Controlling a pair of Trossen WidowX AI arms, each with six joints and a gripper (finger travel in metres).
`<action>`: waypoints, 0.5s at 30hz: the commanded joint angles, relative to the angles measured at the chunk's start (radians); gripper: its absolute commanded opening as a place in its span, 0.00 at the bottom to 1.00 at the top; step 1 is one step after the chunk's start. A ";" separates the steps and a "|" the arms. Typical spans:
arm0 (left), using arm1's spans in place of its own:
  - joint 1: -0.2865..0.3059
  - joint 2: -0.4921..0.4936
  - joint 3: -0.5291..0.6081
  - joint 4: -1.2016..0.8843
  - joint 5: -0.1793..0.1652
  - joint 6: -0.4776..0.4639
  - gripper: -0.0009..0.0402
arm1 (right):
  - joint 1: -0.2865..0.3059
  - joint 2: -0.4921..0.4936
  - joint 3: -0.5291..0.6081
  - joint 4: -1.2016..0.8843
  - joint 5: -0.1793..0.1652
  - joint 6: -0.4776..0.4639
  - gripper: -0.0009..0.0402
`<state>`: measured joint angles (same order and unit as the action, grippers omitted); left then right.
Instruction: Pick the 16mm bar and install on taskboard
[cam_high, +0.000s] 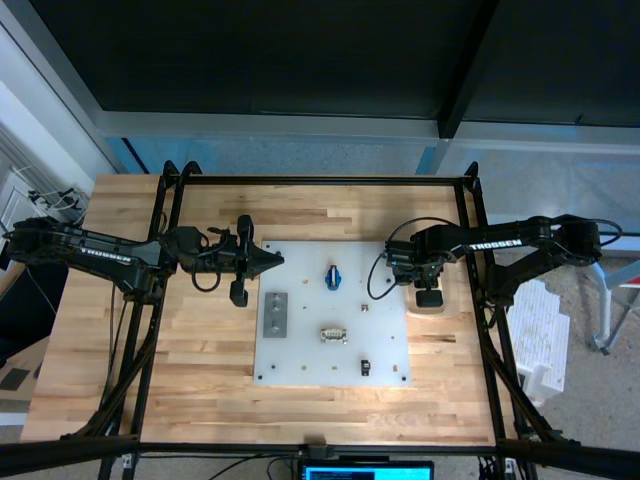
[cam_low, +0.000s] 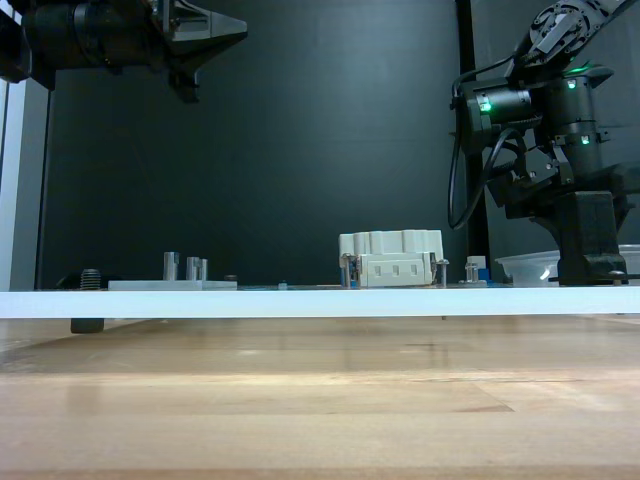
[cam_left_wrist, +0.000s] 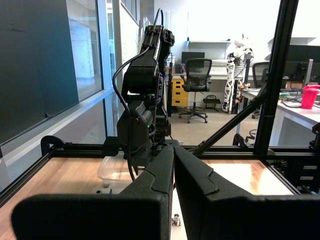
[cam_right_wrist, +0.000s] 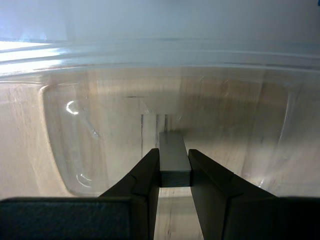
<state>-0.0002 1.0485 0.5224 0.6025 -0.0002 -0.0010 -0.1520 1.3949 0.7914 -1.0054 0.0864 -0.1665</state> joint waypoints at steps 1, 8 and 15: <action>0.000 0.000 0.000 0.000 0.000 0.000 0.02 | 0.000 0.000 0.000 -0.002 0.000 0.000 0.12; 0.000 0.000 0.000 0.000 0.000 0.000 0.02 | 0.000 0.000 0.000 -0.004 0.000 0.000 0.02; 0.000 0.000 0.000 0.000 0.000 0.000 0.02 | 0.000 -0.021 0.043 -0.060 0.000 0.015 0.03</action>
<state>-0.0002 1.0485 0.5224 0.6029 -0.0006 -0.0010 -0.1528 1.3785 0.8165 -1.0473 0.0864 -0.1581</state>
